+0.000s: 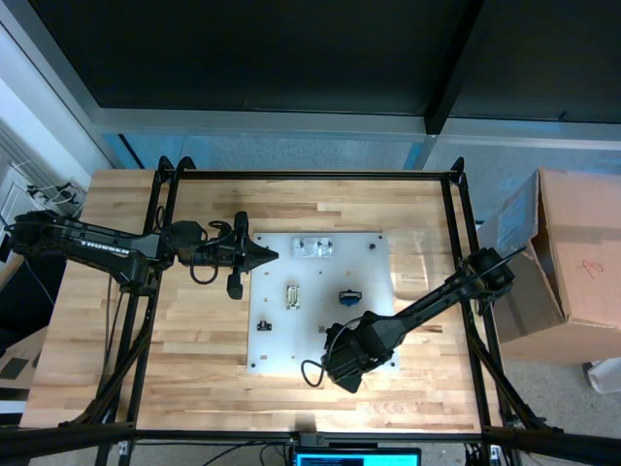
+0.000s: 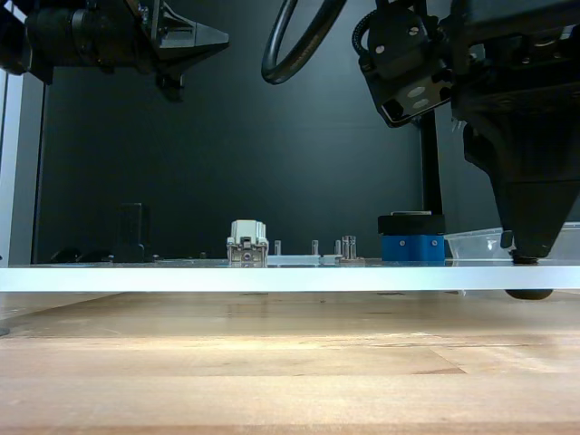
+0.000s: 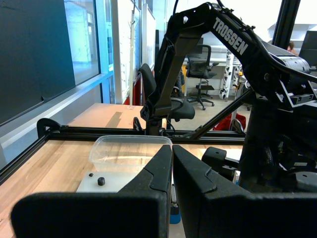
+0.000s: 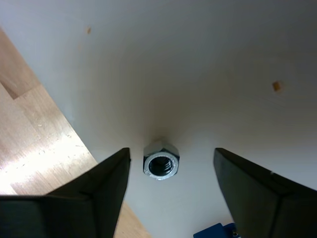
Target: Unfasten the M12 nut and place it in the container
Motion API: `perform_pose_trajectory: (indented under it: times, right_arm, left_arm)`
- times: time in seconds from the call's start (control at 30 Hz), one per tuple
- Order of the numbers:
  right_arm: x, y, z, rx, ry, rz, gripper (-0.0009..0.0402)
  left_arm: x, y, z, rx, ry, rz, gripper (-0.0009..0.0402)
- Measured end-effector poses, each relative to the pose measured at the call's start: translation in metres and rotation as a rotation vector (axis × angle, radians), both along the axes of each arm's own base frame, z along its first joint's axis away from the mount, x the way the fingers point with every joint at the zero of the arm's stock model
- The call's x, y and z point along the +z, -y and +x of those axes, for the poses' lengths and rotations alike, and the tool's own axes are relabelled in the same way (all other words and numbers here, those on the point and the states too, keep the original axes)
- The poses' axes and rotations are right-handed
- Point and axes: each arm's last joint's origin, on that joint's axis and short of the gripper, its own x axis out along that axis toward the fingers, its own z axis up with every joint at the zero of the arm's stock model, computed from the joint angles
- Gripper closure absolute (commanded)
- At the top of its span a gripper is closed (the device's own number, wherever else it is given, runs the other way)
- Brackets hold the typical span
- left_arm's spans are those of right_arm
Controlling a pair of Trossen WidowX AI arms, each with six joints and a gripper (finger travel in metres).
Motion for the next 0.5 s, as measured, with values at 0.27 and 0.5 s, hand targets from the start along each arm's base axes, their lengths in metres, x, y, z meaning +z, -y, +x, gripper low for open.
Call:
perform_pose_trajectory:
  times: [0.27, 0.5]
  right_arm:
    - [-0.0006, -0.0004, 0.0001, 0.003, 0.003, 0.004, 0.0314]
    - [-0.0001, -0.0004, -0.0001, 0.078, 0.002, -0.002, 0.0396]
  left_arm:
    - [0.0000, 0.0000, 0.0000, 0.000, 0.000, 0.000, 0.0393]
    - [0.0000, 0.0000, 0.0000, 0.000, 0.000, 0.000, 0.0393]
